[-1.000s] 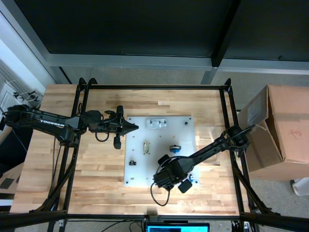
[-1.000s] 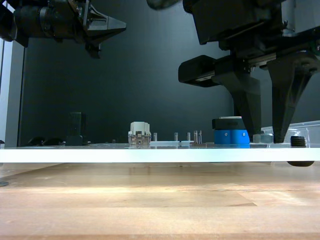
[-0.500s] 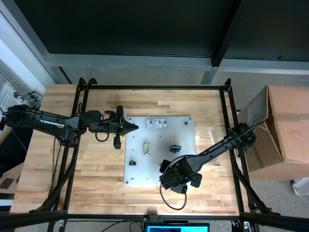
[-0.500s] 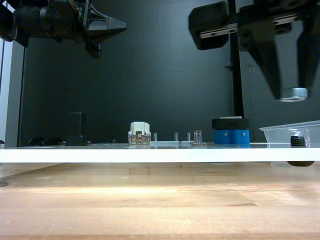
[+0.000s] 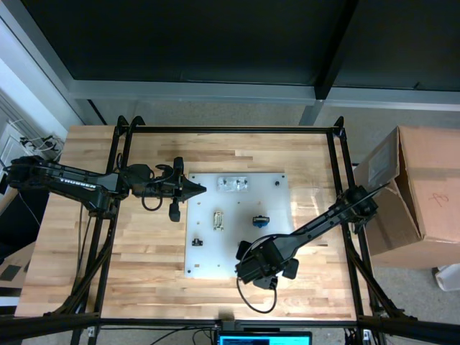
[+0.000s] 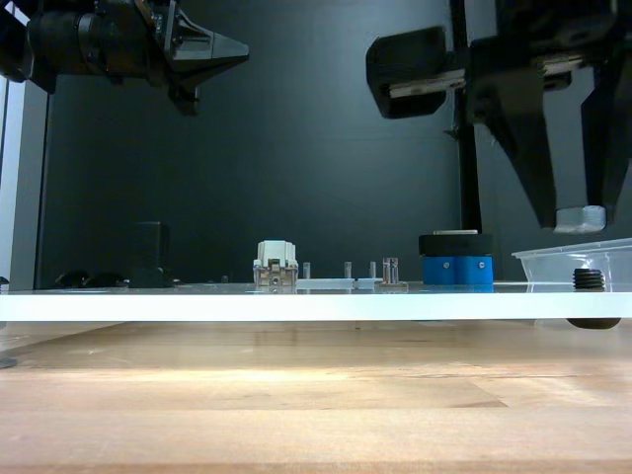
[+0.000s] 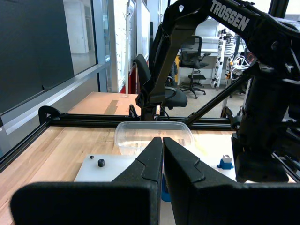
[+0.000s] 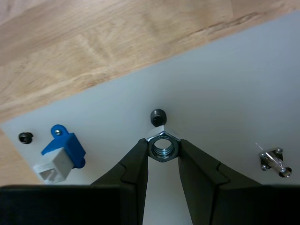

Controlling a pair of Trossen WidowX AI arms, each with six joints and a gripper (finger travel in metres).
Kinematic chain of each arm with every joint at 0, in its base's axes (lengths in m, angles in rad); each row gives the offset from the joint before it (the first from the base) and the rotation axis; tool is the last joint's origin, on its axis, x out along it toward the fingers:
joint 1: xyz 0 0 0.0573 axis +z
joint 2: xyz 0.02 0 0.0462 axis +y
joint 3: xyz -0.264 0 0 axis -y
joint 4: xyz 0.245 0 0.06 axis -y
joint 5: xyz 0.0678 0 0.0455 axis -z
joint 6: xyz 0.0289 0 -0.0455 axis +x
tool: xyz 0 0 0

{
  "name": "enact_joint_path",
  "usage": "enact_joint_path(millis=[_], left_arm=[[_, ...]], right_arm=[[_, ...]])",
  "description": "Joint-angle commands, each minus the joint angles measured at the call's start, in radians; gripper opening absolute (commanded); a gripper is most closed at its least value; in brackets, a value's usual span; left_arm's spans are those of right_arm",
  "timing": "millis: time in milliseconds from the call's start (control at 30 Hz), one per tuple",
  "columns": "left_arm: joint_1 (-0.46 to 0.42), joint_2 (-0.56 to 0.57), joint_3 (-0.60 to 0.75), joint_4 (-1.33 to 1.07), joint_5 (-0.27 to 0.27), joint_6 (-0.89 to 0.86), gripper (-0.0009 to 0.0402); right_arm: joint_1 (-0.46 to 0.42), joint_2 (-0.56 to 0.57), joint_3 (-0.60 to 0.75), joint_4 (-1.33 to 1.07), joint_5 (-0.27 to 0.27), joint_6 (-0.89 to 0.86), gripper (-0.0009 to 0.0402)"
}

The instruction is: Pick the M12 nut and place it on its threads and fasten

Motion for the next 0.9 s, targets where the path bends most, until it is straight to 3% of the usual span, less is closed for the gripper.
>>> enact_joint_path(millis=[33,900], left_arm=[[0.0,0.0,0.0,0.0,0.0,0.0,0.0],[0.0,0.0,0.0,0.0,0.0,0.0,0.0]], right_arm=[[0.0,0.009,0.003,-0.003,-0.003,-0.015,0.0002],[0.005,0.044,-0.004,0.029,-0.002,-0.062,0.0002]])
